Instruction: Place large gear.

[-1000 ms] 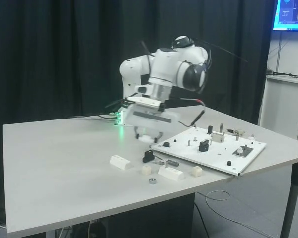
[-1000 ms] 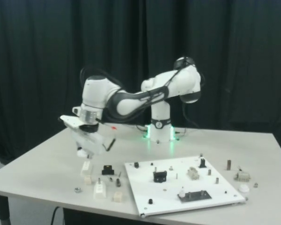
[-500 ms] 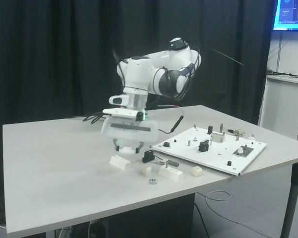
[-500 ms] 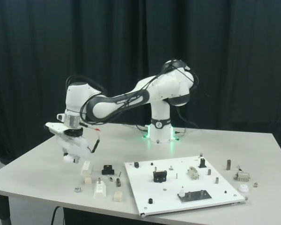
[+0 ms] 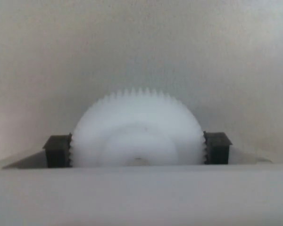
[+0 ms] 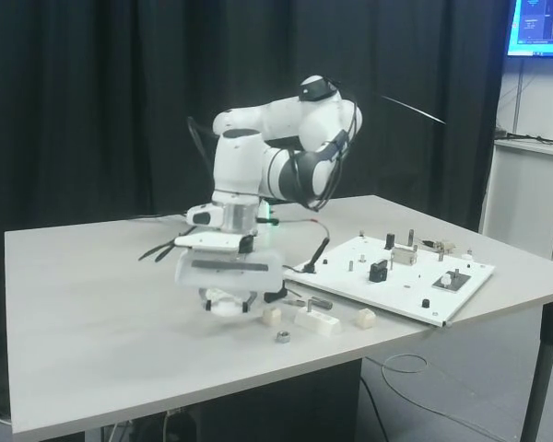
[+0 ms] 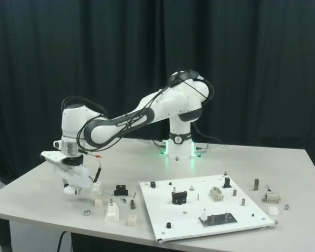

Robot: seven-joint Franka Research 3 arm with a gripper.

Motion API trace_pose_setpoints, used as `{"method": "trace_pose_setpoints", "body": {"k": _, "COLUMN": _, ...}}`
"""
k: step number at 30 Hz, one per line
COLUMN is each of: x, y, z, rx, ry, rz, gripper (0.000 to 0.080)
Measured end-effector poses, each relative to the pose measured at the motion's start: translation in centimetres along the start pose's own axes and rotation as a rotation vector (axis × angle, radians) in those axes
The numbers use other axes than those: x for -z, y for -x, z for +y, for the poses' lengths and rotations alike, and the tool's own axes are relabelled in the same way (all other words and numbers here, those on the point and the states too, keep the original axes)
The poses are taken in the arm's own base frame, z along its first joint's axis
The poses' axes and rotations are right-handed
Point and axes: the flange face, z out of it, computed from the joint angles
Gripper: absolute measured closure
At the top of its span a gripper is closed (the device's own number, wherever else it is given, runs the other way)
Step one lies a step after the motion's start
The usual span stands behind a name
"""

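A large white toothed gear sits between my two black fingertips, which press on its opposite edges, so the gripper is shut on it. In the first room view the gripper hangs just above the grey table, holding the white gear at its tip, beside the loose small parts. The second room view shows the gripper low over the table's left part, with the gear under it and away from the white board.
The white assembly board with pegs and black fixtures lies on the table's right part. Several small white blocks, a black clip and a nut lie near the front edge, close to the gripper. The arm's base stands behind, lit green.
The arm has swung away from the board toward the table's open side and come lower, carrying the gear past the loose parts.
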Motion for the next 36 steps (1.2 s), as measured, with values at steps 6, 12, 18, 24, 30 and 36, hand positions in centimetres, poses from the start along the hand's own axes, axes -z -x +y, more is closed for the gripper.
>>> {"method": "trace_pose_setpoints", "body": {"k": 6, "x": -1.7, "y": -0.7, "z": -0.1, "rx": 0.011, "ry": 0.007, "rz": -0.027, "gripper": 0.0207}}
{"method": "trace_pose_setpoints", "body": {"k": 12, "x": -3.0, "y": -1.0, "z": -0.3, "rx": 0.022, "ry": 0.009, "rz": -0.049, "gripper": 0.0207}}
{"method": "trace_pose_setpoints", "body": {"k": 18, "x": -3.8, "y": -1.2, "z": -0.7, "rx": 0.037, "ry": 0.016, "rz": -0.063, "gripper": 0.0207}}
{"method": "trace_pose_setpoints", "body": {"k": 24, "x": -4.4, "y": -1.4, "z": -1.1, "rx": 0.051, "ry": 0.017, "rz": -0.065, "gripper": 0.0207}}
{"method": "trace_pose_setpoints", "body": {"k": 30, "x": -4.5, "y": -1.6, "z": -1.5, "rx": 0.071, "ry": 0.032, "rz": -0.061, "gripper": 0.0057}}
{"method": "trace_pose_setpoints", "body": {"k": 36, "x": -4.1, "y": -1.8, "z": -1.8, "rx": 0.086, "ry": 0.040, "rz": -0.054, "gripper": 0.0016}}
